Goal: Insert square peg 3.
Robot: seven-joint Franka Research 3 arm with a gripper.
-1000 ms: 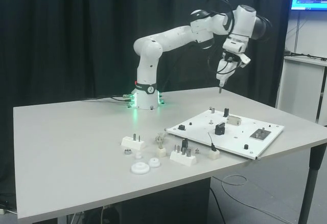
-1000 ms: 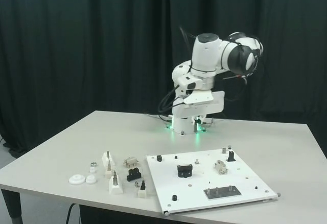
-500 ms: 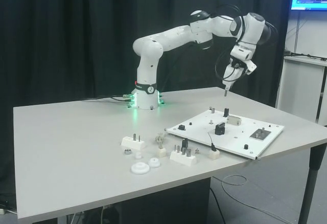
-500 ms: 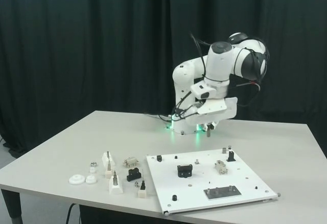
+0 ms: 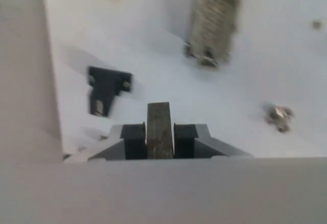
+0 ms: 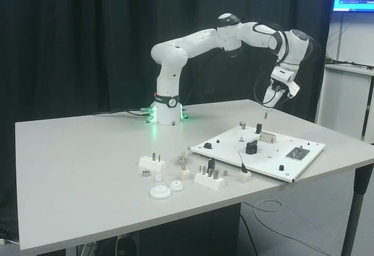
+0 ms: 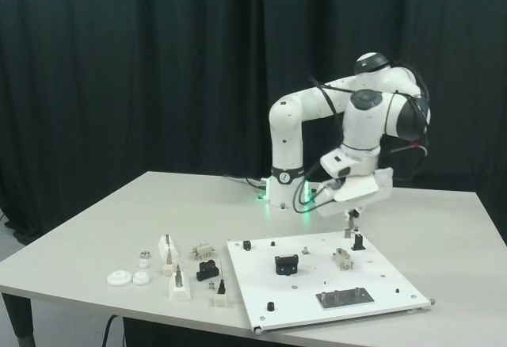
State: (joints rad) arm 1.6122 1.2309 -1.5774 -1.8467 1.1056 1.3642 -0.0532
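Peg carried over the board
My two-finger gripper (image 5: 160,141), clamped on the grey square metal peg (image 5: 159,127), has swung above the white board (image 7: 380,287); insertion pending.

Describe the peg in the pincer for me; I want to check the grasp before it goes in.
The peg is a short, dull grey bar, metal by its look, with a flat, square-cut end. It is clamped between the two dark fingers of the pincer, one on each side, and juts out past their tips. It hangs in the air, pointing down over the far edge of the white board, touching nothing else.
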